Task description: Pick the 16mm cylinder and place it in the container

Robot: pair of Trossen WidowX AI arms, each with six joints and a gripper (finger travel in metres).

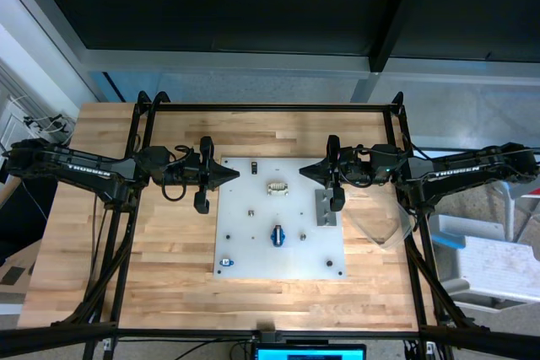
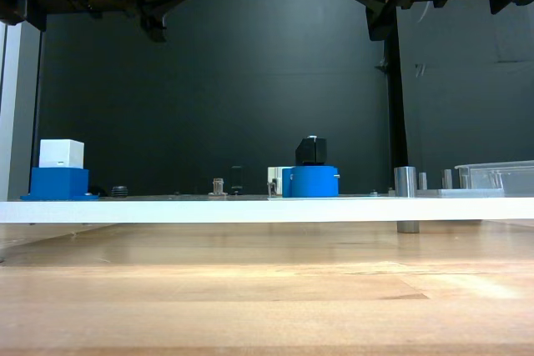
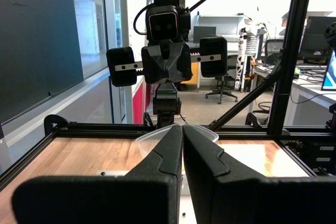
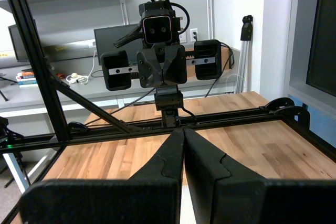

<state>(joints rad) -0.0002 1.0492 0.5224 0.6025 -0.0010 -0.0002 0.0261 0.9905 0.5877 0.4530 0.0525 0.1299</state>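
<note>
The 16mm cylinder [image 1: 302,238] is a tiny silvery peg standing on the white board just right of the blue upright part [image 1: 277,236]; in the low view the cylinder [image 2: 405,181] stands upright. The clear container [image 1: 384,225] sits on the wood off the board's right edge, and its rim [image 2: 496,174] shows low at the right. My left gripper [image 1: 234,173] hovers high over the board's left edge, shut and empty. My right gripper [image 1: 304,168] hovers high over the board's back right, also shut and empty. Both are far above the cylinder.
The white board [image 1: 253,250] also carries a grey rectangular block [image 1: 325,206], a white connector [image 1: 277,188] and a small blue-and-white part [image 1: 225,263]. A black frame [image 1: 270,108] surrounds the wooden table. A screen sits at the near edge.
</note>
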